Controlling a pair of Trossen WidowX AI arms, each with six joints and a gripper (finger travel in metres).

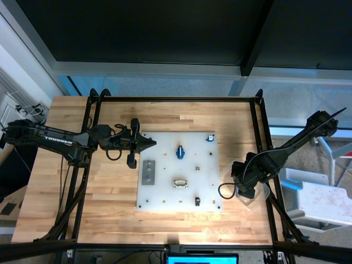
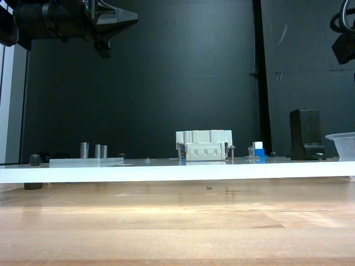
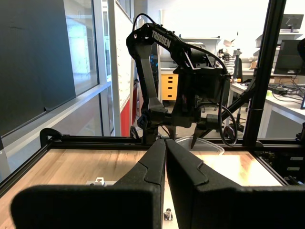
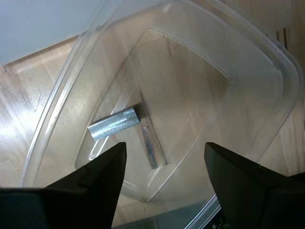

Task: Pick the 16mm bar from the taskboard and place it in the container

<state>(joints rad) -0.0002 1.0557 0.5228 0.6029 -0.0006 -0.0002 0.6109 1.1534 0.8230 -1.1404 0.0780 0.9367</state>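
Bar (image 4: 114, 123) lies flat inside container (image 4: 267, 57), so right gripper (image 4: 164, 152) hangs just above, fingers spread, empty. Left gripper (image 3: 165, 143), pinched closed, well apart from container, probably parked.

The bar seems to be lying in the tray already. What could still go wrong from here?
1. The right gripper hangs over the container, jaws open; dipping while it pulls away might catch the rim and tip the tray.
2. The 16mm bar lies on its side near one wall, so a nudge could roll it.
3. The left gripper, jaws shut, hovers over the left edge of the taskboard; little risk if parked.
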